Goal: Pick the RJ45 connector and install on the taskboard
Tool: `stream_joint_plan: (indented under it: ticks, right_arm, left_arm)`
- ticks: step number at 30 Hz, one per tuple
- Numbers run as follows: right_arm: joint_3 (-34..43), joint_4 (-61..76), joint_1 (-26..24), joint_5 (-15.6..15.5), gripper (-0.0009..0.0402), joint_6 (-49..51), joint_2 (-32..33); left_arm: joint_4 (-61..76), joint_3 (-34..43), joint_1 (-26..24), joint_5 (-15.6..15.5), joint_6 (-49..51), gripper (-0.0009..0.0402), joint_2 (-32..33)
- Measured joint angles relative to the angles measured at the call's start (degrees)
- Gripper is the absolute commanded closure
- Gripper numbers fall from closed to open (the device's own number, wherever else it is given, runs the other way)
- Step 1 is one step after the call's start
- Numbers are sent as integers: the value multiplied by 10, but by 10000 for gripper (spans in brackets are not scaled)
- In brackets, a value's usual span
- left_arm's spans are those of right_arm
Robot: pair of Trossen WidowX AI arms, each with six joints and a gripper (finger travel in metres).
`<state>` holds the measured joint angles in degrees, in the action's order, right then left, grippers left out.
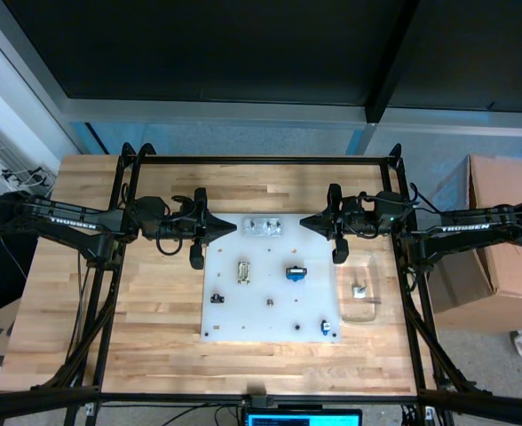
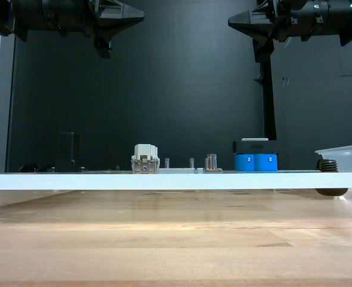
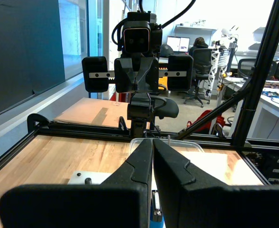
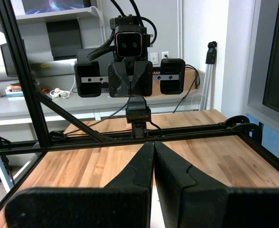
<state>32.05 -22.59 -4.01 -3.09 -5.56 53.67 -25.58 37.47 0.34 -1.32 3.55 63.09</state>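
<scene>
The left arm (image 1: 61, 222) reaches in level from the table's left edge, stretched nearly straight toward the middle. The left gripper (image 1: 233, 228) hangs high over the far left corner of the white taskboard (image 1: 243, 319), tip pointing right. In the left wrist view its fingers (image 3: 139, 164) are pressed together with nothing between them.

The right gripper (image 1: 303, 222) hovers at about the same height over the board's far right part, tip pointing left, so the two tips face each other across a gap. Its fingers (image 4: 142, 166) are also clenched on nothing. The right arm (image 1: 474, 226) extends level from the table's right edge.

A small pale part, apparently the RJ45 connector (image 1: 359, 289), lies free in the clear tray (image 1: 374, 266) just beside the board's right edge, well below the right gripper and clear of the board.
</scene>
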Motion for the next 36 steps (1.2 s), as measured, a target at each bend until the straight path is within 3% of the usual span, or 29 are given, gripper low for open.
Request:
stream_joint_plan:
  ticks: [18,24,33,36]
  right_arm:
    - [1,25,3,0,393,8,-1]
    - [43,201,17,0,393,1,-2]
    - [151,560,90,5,393,-20,0]
    - [186,662,112,24,394,-48,0]
  left_arm:
    - [0,0,0,0,0,393,0]
    - [0,0,0,0,0,393,0]
    - [0,0,0,0,0,393,0]
    - [0,0,0,0,0,393,0]
